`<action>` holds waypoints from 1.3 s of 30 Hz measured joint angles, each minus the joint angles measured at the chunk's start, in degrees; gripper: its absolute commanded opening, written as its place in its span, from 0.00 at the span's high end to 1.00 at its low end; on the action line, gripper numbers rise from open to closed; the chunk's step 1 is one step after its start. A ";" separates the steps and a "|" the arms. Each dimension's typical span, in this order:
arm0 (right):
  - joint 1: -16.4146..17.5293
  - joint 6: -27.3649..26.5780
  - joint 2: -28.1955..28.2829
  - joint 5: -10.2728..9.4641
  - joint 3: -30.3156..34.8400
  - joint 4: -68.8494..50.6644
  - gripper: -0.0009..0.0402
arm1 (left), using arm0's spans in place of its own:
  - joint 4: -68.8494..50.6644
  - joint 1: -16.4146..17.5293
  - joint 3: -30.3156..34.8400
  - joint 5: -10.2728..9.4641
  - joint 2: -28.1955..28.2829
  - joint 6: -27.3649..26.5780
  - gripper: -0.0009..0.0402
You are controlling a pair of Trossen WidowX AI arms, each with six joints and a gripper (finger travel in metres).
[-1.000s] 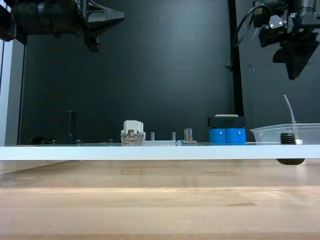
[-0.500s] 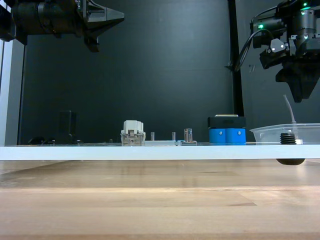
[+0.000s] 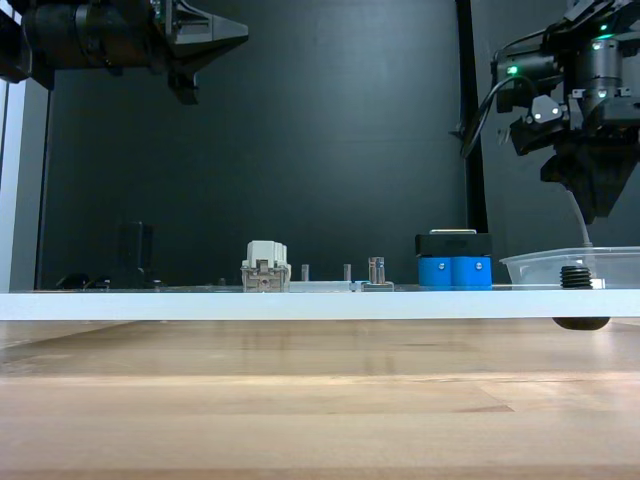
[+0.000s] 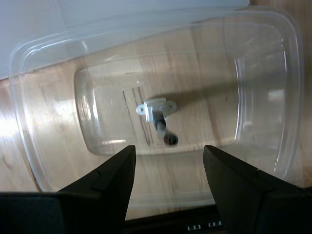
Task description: Pick the RJ45 connector and install on taskboard
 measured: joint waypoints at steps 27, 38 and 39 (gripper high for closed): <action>1.77 -0.46 5.22 -1.33 -3.98 7.41 0.51 | 0.02 0.00 0.00 -0.02 0.00 0.00 0.98; 2.23 -0.42 5.70 -1.31 -4.20 7.67 0.55 | 0.02 0.00 0.02 0.00 0.00 0.00 0.98; 2.27 -0.42 5.70 -1.31 -4.20 7.65 0.57 | 0.02 0.00 0.02 -0.02 0.00 0.00 0.98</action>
